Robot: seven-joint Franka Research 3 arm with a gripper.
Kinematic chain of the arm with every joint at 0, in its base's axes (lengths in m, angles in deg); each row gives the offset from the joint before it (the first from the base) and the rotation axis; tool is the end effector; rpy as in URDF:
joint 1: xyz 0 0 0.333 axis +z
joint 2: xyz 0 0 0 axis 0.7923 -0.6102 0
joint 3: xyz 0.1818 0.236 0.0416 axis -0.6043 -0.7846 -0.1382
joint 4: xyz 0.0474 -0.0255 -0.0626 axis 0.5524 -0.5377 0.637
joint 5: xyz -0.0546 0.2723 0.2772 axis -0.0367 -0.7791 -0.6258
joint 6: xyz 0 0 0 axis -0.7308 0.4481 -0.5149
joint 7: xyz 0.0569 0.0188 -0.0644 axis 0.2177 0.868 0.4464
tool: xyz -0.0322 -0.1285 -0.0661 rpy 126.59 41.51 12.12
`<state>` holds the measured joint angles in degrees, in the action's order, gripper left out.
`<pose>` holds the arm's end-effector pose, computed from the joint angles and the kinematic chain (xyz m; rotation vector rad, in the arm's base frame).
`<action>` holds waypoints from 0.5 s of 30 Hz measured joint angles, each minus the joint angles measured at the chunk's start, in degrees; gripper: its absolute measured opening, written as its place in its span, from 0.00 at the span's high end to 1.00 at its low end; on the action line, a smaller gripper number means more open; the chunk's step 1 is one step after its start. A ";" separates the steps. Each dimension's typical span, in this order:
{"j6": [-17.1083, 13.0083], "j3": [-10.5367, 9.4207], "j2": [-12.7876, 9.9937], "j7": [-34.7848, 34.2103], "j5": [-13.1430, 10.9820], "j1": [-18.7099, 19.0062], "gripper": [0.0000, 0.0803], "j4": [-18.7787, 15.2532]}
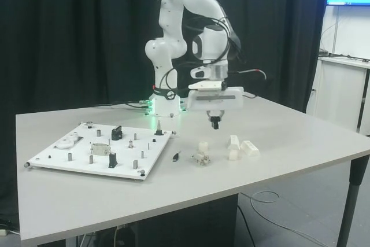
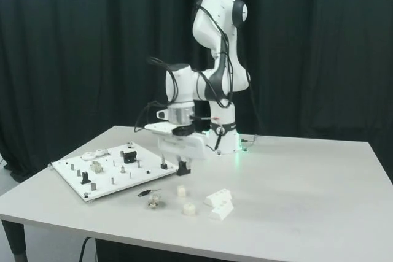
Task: Place D-SUB.
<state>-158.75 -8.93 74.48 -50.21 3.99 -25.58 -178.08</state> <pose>0.5164 -0.0405 0.2345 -2.5502 1.7430 -0.0454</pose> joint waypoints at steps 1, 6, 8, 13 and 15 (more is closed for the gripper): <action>-0.57 -0.19 -0.53 0.00 -0.01 0.22 0.81 0.05; -2.45 -1.08 -3.26 0.00 -0.08 1.01 0.81 0.63; -2.65 -1.54 -4.30 0.00 -0.09 1.01 0.81 1.05; -2.72 -2.30 -6.51 0.00 -0.09 1.01 0.81 2.16; -2.72 -2.49 -7.28 0.01 -0.09 1.00 0.81 2.53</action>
<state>-161.47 -11.42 67.21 -50.20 3.90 -24.58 -175.55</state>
